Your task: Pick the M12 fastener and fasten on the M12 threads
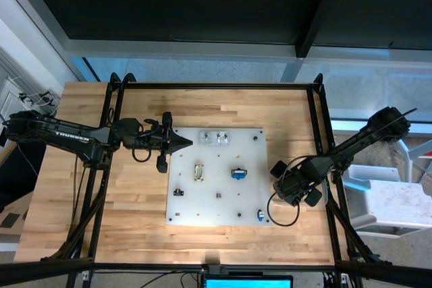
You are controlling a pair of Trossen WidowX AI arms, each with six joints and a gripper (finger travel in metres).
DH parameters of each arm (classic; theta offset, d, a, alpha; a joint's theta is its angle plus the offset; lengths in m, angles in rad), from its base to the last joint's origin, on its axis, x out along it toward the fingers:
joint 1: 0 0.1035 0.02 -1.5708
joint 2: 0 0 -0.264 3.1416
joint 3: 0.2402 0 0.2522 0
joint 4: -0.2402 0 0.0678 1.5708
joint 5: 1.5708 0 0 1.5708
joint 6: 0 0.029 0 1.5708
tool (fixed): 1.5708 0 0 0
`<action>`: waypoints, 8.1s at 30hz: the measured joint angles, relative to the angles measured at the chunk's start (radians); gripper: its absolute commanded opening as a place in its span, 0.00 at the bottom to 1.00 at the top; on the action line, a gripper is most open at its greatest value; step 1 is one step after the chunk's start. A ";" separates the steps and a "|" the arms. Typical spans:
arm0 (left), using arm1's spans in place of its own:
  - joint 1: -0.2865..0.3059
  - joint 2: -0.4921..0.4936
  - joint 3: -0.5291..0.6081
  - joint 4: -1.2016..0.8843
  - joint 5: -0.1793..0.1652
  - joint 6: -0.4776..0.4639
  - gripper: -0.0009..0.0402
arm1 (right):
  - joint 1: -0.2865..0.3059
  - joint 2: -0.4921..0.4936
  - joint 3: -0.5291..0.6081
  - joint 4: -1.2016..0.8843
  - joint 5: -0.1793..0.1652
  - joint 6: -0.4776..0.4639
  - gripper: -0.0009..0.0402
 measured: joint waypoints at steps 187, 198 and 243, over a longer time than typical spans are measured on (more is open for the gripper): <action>0.000 0.000 0.000 0.000 0.000 0.000 0.02 | -0.016 0.774 1.006 -0.217 0.020 -0.204 0.02; 0.000 0.000 0.000 0.000 0.000 0.000 0.02 | -0.018 0.774 1.005 -0.216 0.019 0.445 0.02; 0.000 0.000 0.000 0.000 0.000 0.000 0.02 | -0.020 0.774 1.004 -0.193 0.026 3.040 0.02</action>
